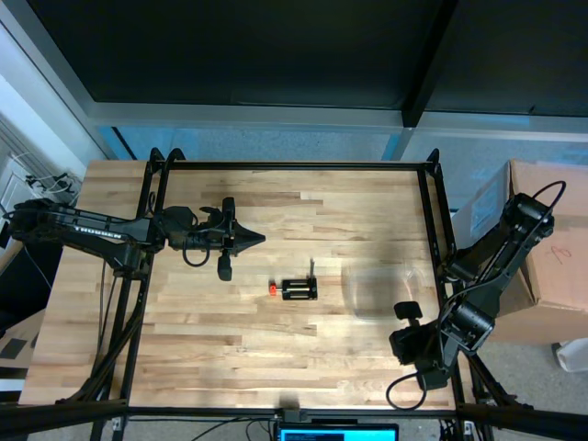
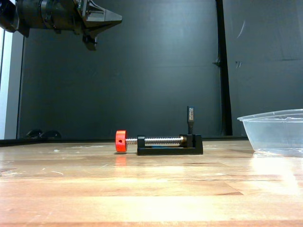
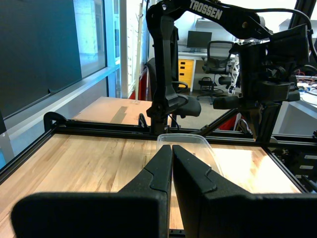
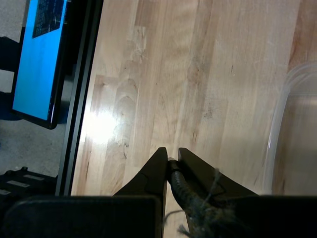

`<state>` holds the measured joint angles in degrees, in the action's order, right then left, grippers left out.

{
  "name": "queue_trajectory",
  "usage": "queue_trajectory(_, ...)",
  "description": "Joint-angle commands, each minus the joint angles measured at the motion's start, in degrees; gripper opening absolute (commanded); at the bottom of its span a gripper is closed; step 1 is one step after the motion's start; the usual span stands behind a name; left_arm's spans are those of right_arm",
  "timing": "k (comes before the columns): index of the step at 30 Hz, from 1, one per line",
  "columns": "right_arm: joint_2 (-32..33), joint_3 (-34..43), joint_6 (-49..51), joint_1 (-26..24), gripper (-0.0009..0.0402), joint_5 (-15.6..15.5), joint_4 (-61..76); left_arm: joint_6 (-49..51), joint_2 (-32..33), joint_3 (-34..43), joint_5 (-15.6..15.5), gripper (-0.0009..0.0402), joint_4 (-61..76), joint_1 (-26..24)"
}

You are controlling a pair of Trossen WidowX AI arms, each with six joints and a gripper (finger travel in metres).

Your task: Remove the USB-C connector from the USB-C receptacle and place in the container

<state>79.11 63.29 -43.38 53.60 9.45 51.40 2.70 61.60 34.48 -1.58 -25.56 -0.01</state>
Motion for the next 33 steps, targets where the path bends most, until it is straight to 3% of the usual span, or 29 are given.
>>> queue_trajectory(1,0.09,-0.59,-0.28,0.04,0.0,0.02,-0.66,0.0,0.0,0.02,0.02,0.0,0.0,0.02)
queue_trajectory(25,0.09,-16.74,-4.22,0.07,0.0003,-0.24,-17.22,0.0,0.0,0.02,0.02,0.0,-0.02,0.0)
queue_trajectory(33,3.21,-16.74,-4.22,0.07,0.0077,-0.63,-17.31,0.0,0.0,0.02,0.02,0.0,-0.02,0.02)
